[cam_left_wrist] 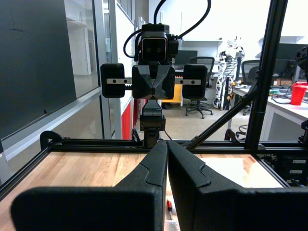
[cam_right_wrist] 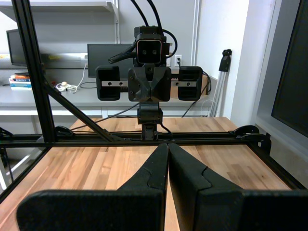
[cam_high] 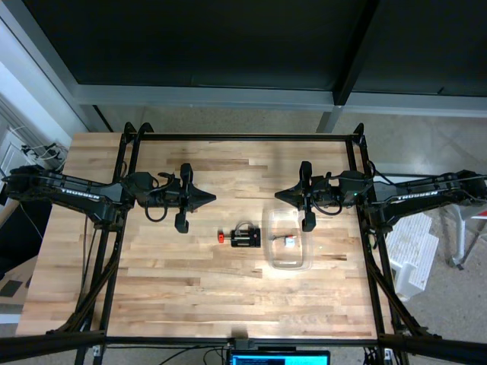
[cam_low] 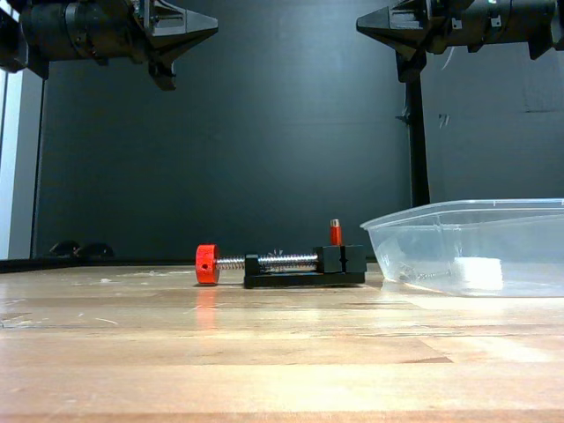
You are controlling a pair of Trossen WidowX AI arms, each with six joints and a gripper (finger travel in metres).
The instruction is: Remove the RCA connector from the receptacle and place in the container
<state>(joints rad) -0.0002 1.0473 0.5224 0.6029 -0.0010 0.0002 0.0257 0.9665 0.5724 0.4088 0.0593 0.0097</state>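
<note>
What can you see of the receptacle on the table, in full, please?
The receptacle is a small black block lying flat on the wooden table, just left of the clear container. A silvery threaded screw ends in a red round knob pointing left. The red RCA connector stands upright from it. Nothing grips it: the left gripper and right gripper hang shut high above the table.

**Even overhead light, dark backdrops**

The high view is evenly lit from above: the wooden table (cam_high: 190,289) is bright and its shadows are short and soft. In the low view the nearest wood is blurred, with a faint sheen. The clear container (cam_low: 511,238) catches pale highlights. High against the dark backdrop (cam_low: 291,132), the left gripper (cam_low: 214,31) and right gripper (cam_low: 359,25) are near-black silhouettes. The left wrist view shows white glare on the wood.
</note>
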